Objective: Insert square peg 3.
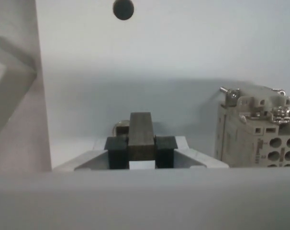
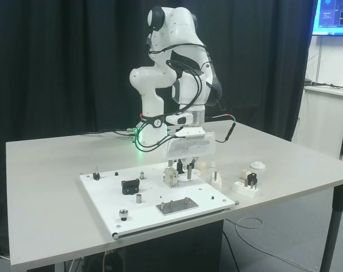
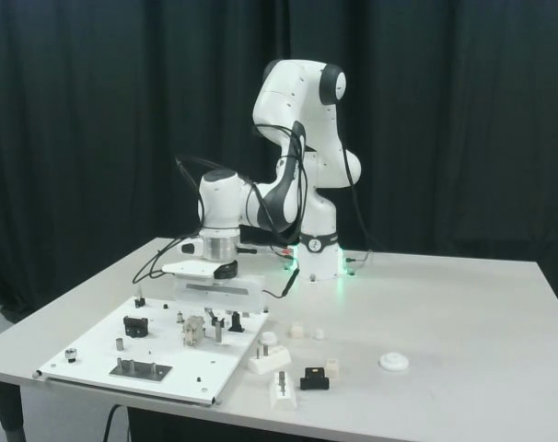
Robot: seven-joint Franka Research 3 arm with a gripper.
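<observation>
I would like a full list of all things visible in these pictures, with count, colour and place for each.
table: one, grey, carries everything.
board: one, white, on the table's front part.
square peg: one, dark, clamped between the pincer's fingers above the board.
connector block: one, pale with round holes, on the board beside the peg.
black block: one, black, on the board.
metal plate with two pins: one, grey, near the board's front edge.
small holders: several, white and black, on the table beside the board.
round disc: one, white, on the table away from the board.
curtain: black, behind.
arm: one, white, green light at base.
pincer: one, black fingers, shut on the peg.
</observation>
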